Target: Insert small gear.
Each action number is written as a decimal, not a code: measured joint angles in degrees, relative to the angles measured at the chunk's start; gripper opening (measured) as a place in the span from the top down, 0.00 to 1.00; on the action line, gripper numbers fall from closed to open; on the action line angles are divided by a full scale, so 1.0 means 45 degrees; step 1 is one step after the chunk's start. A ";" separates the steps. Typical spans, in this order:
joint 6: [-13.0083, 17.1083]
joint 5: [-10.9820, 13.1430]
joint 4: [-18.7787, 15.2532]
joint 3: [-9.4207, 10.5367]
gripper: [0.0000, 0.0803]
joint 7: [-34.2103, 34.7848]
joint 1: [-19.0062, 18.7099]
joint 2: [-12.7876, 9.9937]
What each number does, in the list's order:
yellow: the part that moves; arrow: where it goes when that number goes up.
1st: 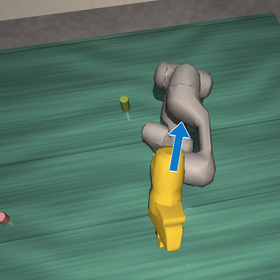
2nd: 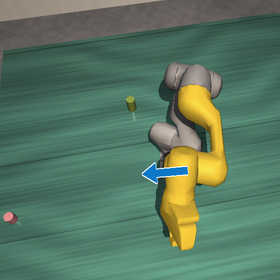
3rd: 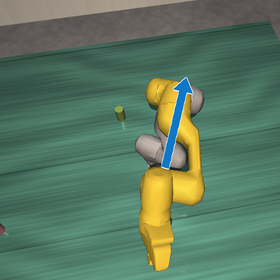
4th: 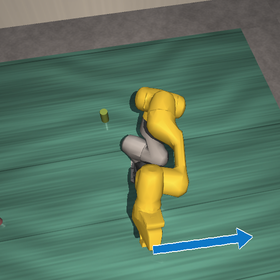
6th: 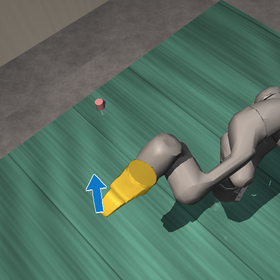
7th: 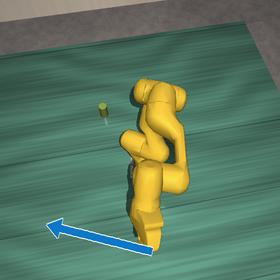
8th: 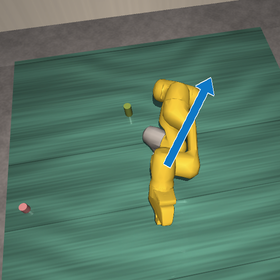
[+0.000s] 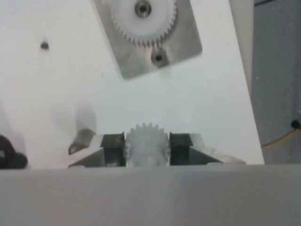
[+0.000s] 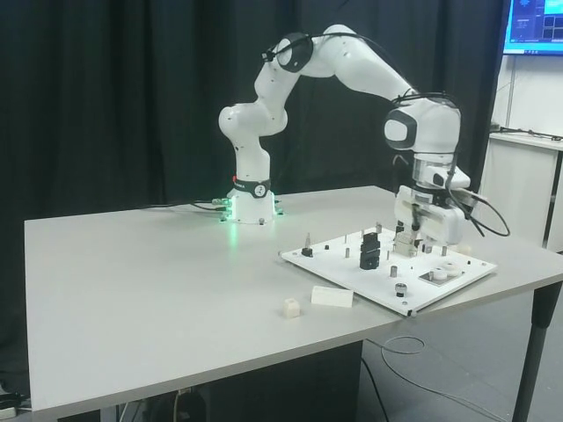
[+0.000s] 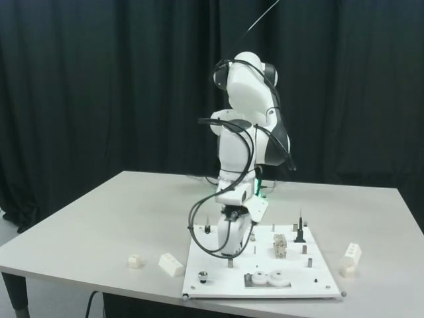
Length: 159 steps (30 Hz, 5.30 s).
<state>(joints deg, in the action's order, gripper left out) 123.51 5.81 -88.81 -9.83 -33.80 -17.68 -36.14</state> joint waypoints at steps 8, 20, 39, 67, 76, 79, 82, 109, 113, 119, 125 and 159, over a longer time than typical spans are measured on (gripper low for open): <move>-0.0097 0.0126 0.0526 0.0189 0.75 0.0000 -0.0065 -0.0484; -0.0088 -0.0004 0.0878 0.0213 0.75 0.0000 -0.0347 -0.0972; 0.0354 -0.0467 0.0948 0.0185 0.75 0.0090 -0.0437 -0.1254; 0.0737 -0.0614 0.0947 0.0081 0.75 0.0090 -0.0433 -0.1686; 0.0741 -0.0614 0.0949 0.0088 0.75 0.0090 -0.0444 -0.1705; 0.0730 -0.0614 0.0949 0.0089 0.75 0.0090 -0.0468 -0.1702; 0.0712 -0.0614 0.0949 0.0089 0.75 0.0090 -0.0498 -0.1700; 0.0681 -0.0614 0.0942 0.0085 0.75 0.0091 -0.0533 -0.1704; 0.0702 -0.0609 0.0939 0.0094 0.75 0.0091 -0.0533 -0.1718; 0.0747 -0.0583 0.0938 0.0098 0.75 0.0091 -0.0530 -0.1735; 0.0752 -0.0578 0.0937 0.0100 0.75 0.0091 -0.0522 -0.1735; 0.1020 -0.0409 0.0678 0.0099 0.75 0.0641 -0.0499 -0.1603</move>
<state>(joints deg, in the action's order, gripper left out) 128.10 3.97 -85.75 -9.39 -30.91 -19.92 -43.35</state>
